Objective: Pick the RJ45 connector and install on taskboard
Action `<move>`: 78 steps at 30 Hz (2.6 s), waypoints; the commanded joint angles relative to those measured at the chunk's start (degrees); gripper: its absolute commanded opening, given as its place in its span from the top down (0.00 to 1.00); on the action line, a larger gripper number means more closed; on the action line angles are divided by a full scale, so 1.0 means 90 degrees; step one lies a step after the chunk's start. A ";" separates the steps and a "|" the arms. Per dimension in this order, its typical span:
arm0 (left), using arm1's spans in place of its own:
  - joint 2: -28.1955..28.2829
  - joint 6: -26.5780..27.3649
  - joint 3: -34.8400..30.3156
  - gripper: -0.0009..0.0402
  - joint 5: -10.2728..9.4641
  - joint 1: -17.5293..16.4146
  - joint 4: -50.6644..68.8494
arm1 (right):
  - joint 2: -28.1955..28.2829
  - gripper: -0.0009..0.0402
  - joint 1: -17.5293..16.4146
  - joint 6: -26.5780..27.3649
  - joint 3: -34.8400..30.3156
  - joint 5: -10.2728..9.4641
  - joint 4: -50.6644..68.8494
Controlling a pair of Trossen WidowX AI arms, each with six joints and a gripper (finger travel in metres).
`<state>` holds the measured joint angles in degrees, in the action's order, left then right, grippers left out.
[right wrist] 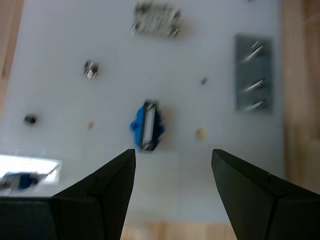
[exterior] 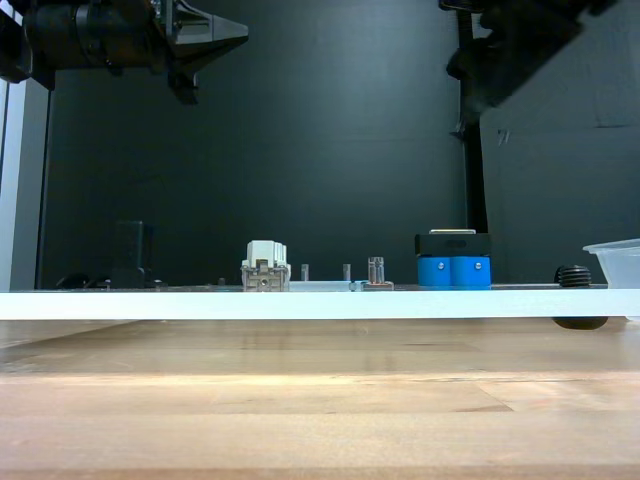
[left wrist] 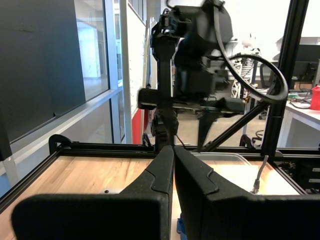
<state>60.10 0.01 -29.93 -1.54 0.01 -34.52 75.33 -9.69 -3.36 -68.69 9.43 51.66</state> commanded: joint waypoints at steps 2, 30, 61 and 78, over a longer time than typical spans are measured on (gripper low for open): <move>0.0000 0.0000 -0.0002 0.98 0.0000 0.0000 0.0000 | -0.0223 0.53 0.0488 0.0165 0.0107 0.0002 -0.0478; 0.0002 0.0000 -0.0002 0.98 0.0000 0.0000 0.0000 | -0.1756 0.98 0.1287 0.0379 0.2749 -0.1071 -0.6103; 0.0000 0.0000 -0.0002 0.98 0.0000 -0.0002 0.0000 | -0.1836 0.98 0.1566 0.0296 0.3825 -0.1394 -0.8614; 0.0002 -0.0002 -0.0002 0.98 0.0000 0.0000 0.0000 | -0.1836 0.98 0.1564 0.0255 0.3937 -0.1389 -0.8731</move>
<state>60.10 0.01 -29.93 -1.54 0.01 -34.50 58.78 4.40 -1.10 -33.21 -3.09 -26.72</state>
